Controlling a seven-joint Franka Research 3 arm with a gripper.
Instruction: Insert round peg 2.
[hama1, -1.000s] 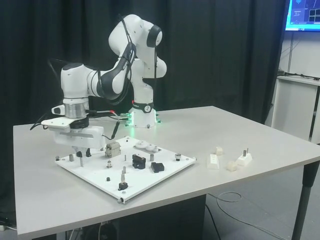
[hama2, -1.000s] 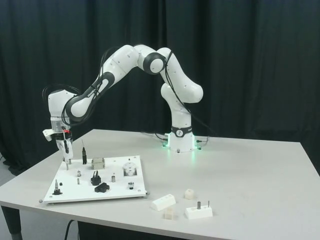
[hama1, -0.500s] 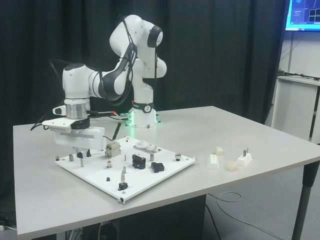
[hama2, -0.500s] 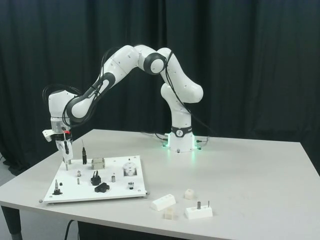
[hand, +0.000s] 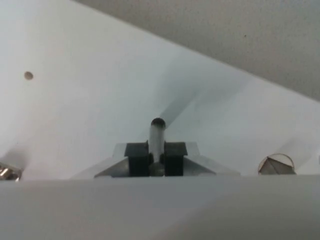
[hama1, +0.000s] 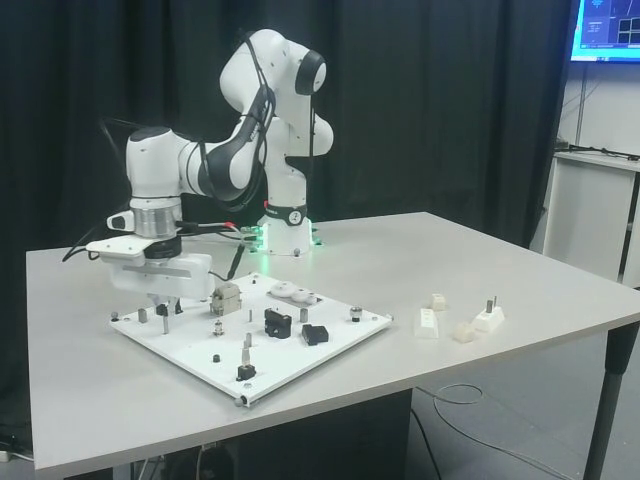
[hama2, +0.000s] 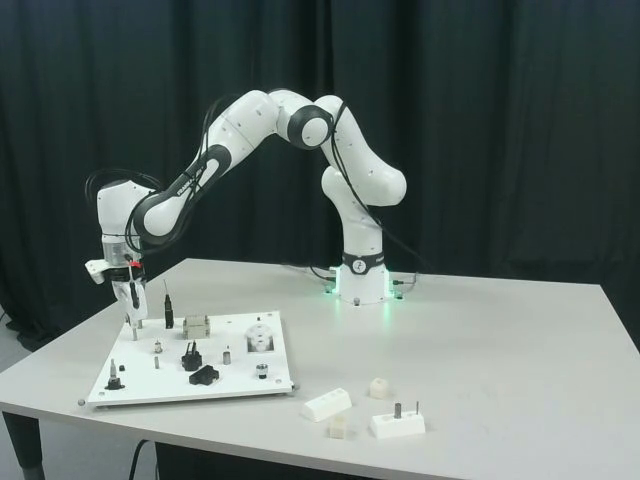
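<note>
In the wrist view, a short grey round peg stands upright between two black pads, and my gripper is shut on it. Its lower end hangs just above the white board. From the first room view, the gripper hovers over the board's far left corner with the peg pointing down. The second room view shows the gripper above the board's back left part. I cannot tell whether the peg's tip touches the board.
On the board stand a grey block, black parts and several small pegs. Near the peg the wrist view shows a small hole and a hexagonal piece. White holders lie on the table to the right.
The gripper, still holding the peg, has shifted slightly to the right in the first room view. Nothing else on the board or table moved.
</note>
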